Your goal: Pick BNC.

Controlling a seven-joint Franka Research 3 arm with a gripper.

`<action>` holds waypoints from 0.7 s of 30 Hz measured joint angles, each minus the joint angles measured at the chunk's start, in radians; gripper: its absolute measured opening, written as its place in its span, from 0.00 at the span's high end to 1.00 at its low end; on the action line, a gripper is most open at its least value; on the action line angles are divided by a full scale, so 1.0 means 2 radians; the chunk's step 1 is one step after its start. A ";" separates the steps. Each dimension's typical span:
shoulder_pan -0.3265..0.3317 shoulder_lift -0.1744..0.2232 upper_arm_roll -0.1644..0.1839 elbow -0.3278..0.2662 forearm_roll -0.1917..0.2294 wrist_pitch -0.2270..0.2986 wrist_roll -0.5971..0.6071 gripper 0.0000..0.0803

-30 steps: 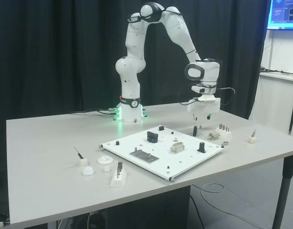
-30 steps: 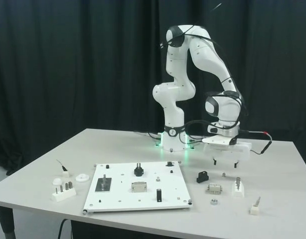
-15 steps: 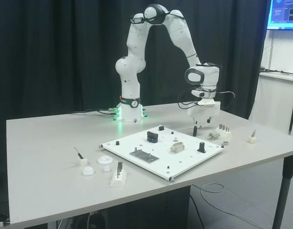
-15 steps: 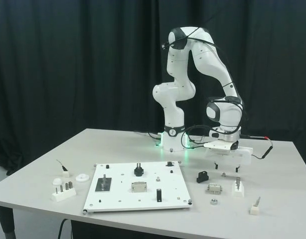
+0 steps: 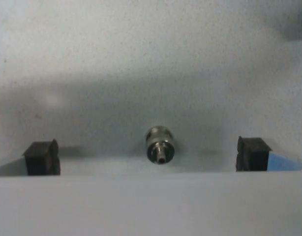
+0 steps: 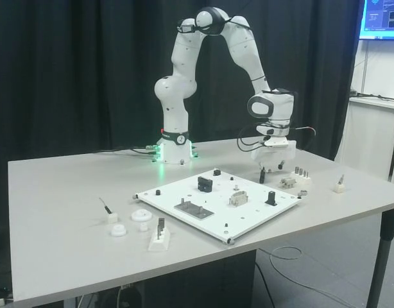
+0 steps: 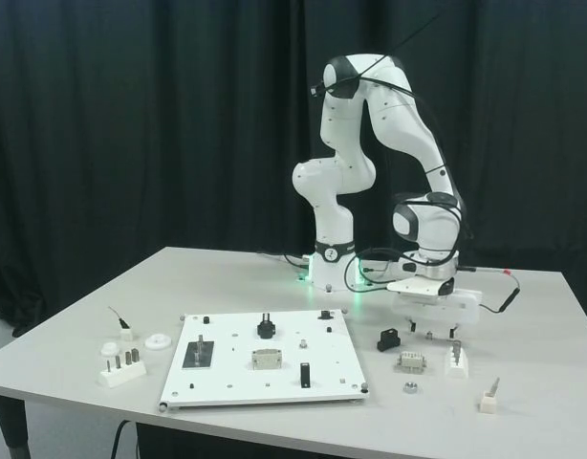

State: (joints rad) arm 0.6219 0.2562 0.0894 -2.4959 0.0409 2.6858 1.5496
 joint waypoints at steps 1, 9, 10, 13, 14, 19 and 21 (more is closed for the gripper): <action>-0.002 0.001 0.002 0.000 0.000 0.001 0.000 0.00; -0.026 0.010 0.025 0.000 -0.001 0.009 0.000 0.00; -0.028 0.011 0.027 0.000 -0.001 0.010 0.000 0.00; -0.034 0.014 0.033 0.000 -0.005 0.012 0.000 0.11; -0.035 0.014 0.034 0.000 -0.006 0.013 0.000 0.11; -0.040 0.016 0.039 0.000 -0.012 0.013 0.000 0.31; -0.040 0.017 0.039 0.000 -0.013 0.014 0.000 0.31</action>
State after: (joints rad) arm 0.5418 0.2897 0.1683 -2.4959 0.0141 2.7132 1.5496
